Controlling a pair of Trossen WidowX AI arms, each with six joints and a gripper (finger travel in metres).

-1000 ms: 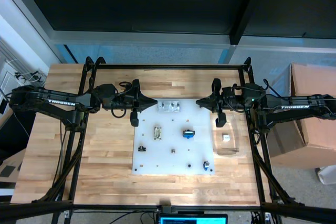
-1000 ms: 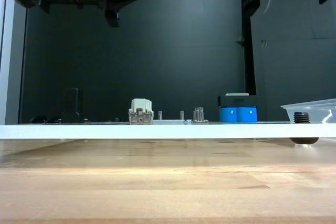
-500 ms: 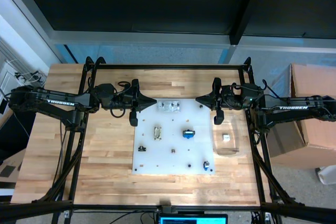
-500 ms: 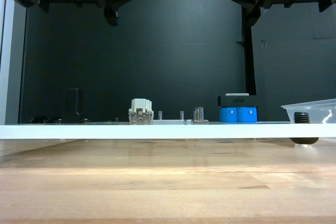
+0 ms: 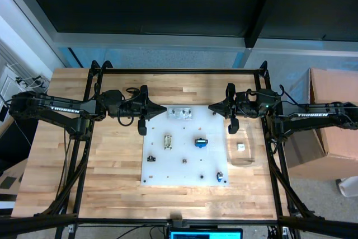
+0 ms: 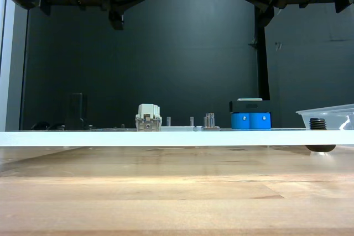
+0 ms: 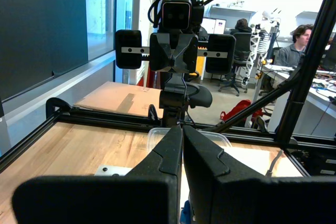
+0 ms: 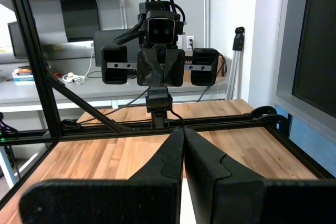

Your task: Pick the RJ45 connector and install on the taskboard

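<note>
L arm [image 5: 56, 110] reaches in from the left. The left jaws sit high over the far L corner of the white board [image 5: 168, 166], tips pointing inward. On the L wrist cam the two fingers [image 7: 167, 148] are pressed together along their length w/ nothing between them: closed, empty.

R arm [image 5: 307, 114] mirrors it. The right jaws are high over the board's far R edge, tips pointing in toward the left jaws. On the R wrist cam its fingers [image 8: 169, 153] also meet flat: closed, holding nothing.

From the low cam both sets of jaws hang well above the board, well apart from each other.

RJ45 connector [image 5: 219, 175]: from the high cam I see a grey piece over the blue jack [image 5: 224, 181] at the board's near R corner, so it looks to be in the jack. I can't tell how deep it sits, and I can't trace the cable. That spot is well apart from both jaws, on the near side of the board.

The white block [image 5: 241, 146] in the clear tray [image 5: 246, 162] on the bench [image 5: 112, 183], R of the board, shows nothing dark on it.
</note>
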